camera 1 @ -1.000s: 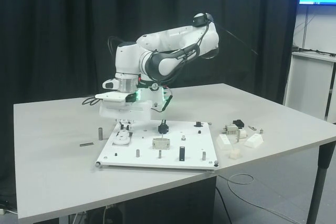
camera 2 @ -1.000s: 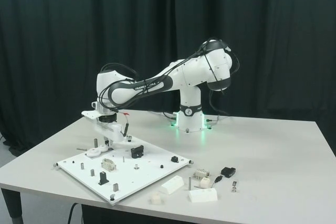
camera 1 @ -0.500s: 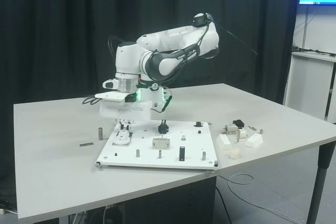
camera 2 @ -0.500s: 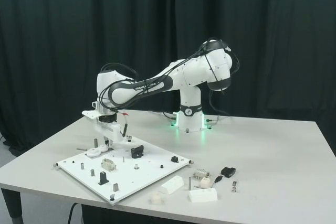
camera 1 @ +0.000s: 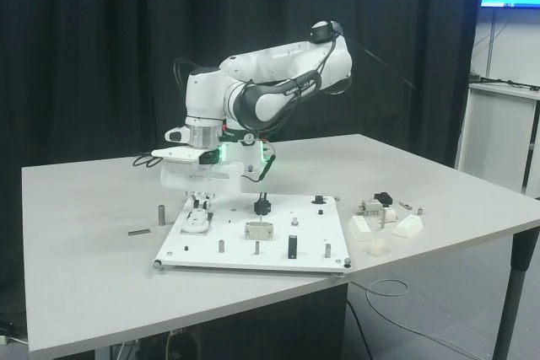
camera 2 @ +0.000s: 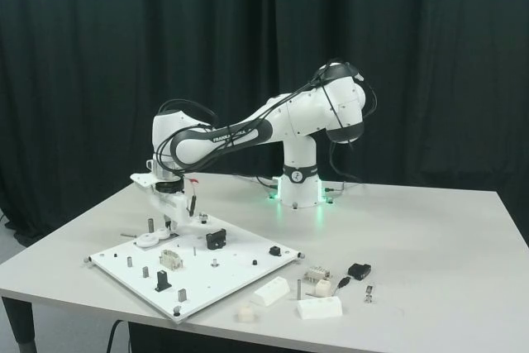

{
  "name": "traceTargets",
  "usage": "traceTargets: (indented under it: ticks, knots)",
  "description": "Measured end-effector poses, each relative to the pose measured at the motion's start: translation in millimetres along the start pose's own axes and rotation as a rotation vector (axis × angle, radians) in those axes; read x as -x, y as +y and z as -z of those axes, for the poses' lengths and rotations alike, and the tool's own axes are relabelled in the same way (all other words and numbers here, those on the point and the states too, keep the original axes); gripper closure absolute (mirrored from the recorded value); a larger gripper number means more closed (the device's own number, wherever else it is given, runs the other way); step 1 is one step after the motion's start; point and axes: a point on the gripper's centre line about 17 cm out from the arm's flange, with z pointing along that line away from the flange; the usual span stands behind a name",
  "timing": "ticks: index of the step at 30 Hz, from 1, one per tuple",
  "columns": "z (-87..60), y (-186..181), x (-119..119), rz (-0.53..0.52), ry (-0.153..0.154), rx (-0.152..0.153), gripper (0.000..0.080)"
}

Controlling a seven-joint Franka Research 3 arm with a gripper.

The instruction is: Remove small gear.

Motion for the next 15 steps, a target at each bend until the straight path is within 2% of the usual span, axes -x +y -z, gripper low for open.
traceTargets:
  ticks: [5,12,15]
  knots:
    - [0.0,0.1,0.0,0.082,0.000,0.000,0.0663]
    - [0.2,0.3,-0.1,0.008,0.001,0.000,0.0663]
    - [0.2,0.1,-0.1,0.013,0.001,0.000,0.0663]
